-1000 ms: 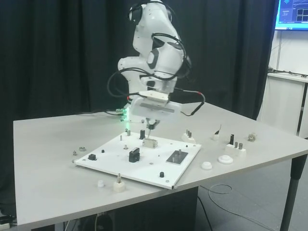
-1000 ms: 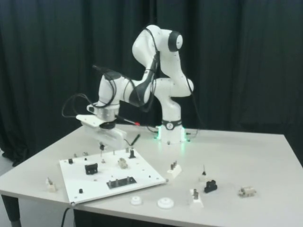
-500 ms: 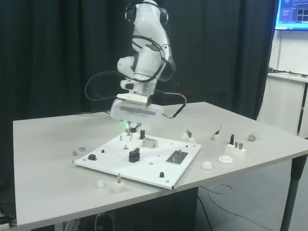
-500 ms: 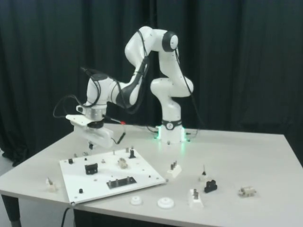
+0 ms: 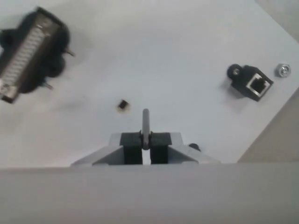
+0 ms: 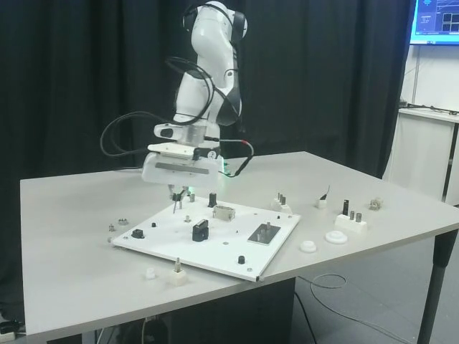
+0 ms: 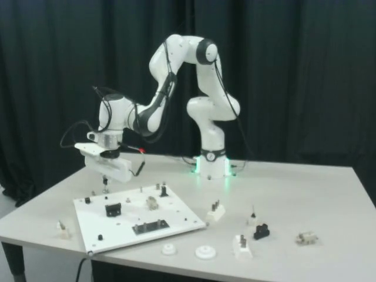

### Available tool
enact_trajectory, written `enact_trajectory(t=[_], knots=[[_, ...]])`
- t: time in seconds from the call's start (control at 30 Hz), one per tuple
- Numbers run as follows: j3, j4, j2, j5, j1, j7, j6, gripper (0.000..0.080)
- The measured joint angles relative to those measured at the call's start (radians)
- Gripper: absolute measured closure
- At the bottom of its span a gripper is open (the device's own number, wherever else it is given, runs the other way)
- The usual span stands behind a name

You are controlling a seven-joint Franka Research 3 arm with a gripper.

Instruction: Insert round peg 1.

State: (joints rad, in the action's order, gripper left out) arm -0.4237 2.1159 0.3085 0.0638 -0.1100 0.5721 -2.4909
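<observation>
My gripper (image 5: 145,142) is shut on a thin grey round peg (image 5: 145,122) that sticks out past the fingertips. The peg hangs just above the white board (image 5: 177,42), close to a small dark hole (image 5: 123,105). In the first room view the gripper (image 6: 174,195) holds the peg (image 6: 176,206) over the board's (image 6: 222,247) far left part. The second room view shows the gripper (image 7: 106,178) above the board's (image 7: 126,232) back left corner.
On the board are a black network socket (image 5: 250,83), a long black multi-pin connector (image 5: 29,56), a black block (image 6: 199,231) and a grey plate (image 6: 263,233). A grey nut (image 5: 282,70) lies near the board's edge. White holders (image 6: 351,222) and discs (image 6: 335,237) lie on the table to the right.
The arm has swung left across the board with the peg still gripped, from over the middle fixtures to the board's far left part.
</observation>
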Motion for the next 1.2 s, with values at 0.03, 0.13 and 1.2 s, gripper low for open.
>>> enact_trajectory(t=[0.03, 0.13, 1.2], knots=[[-0.006, 0.004, 0.0, -0.006, 0.0, -0.009, -0.004, 0.077], [-0.019, 0.015, 0.0, -0.025, 0.0, -0.031, -0.016, 0.077], [-0.082, 0.182, -0.067, -0.142, 0.0, -0.185, -0.097, 0.077]])
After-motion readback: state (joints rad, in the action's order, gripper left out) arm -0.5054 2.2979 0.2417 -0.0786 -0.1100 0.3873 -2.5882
